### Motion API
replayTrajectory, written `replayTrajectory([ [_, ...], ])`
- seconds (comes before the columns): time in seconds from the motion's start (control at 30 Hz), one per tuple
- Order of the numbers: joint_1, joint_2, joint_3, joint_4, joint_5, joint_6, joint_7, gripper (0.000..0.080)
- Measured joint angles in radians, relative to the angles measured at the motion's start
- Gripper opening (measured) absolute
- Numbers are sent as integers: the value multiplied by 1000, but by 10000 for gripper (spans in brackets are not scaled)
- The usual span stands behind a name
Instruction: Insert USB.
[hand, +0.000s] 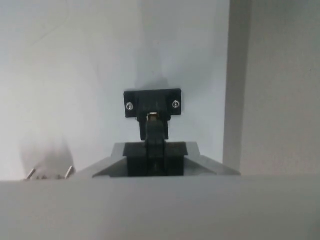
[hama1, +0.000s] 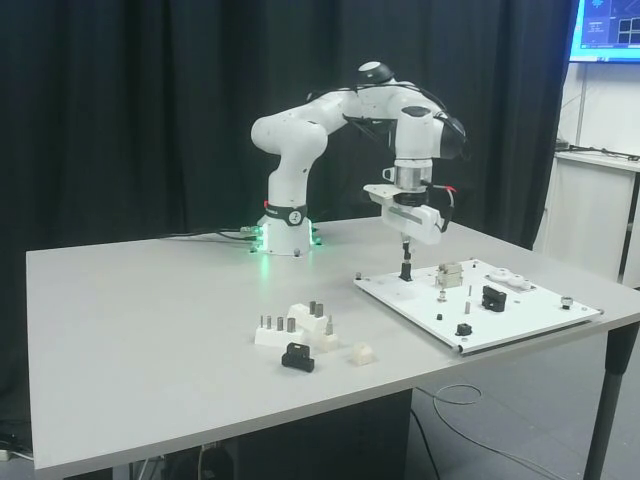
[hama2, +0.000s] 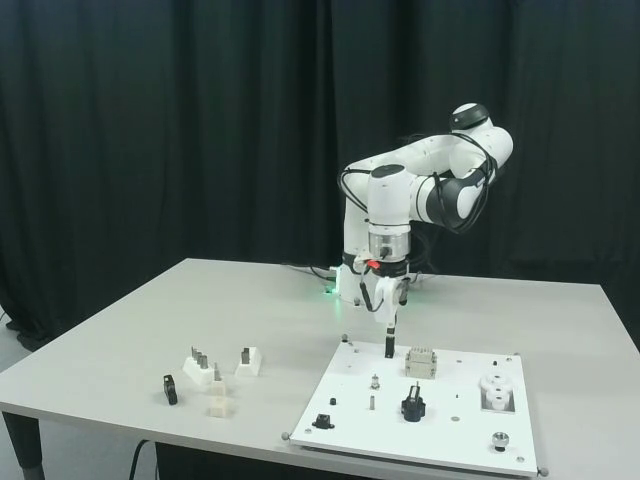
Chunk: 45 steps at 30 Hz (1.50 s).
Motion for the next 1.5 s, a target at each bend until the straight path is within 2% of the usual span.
replayTrajectory([
  [0.5,-15,0,1,0,1,0,-16,66],
  [0.8,-27,0,9,0,20,0,-16,66],
  [1.5,-27,0,9,0,28,-1,-16,66],
])
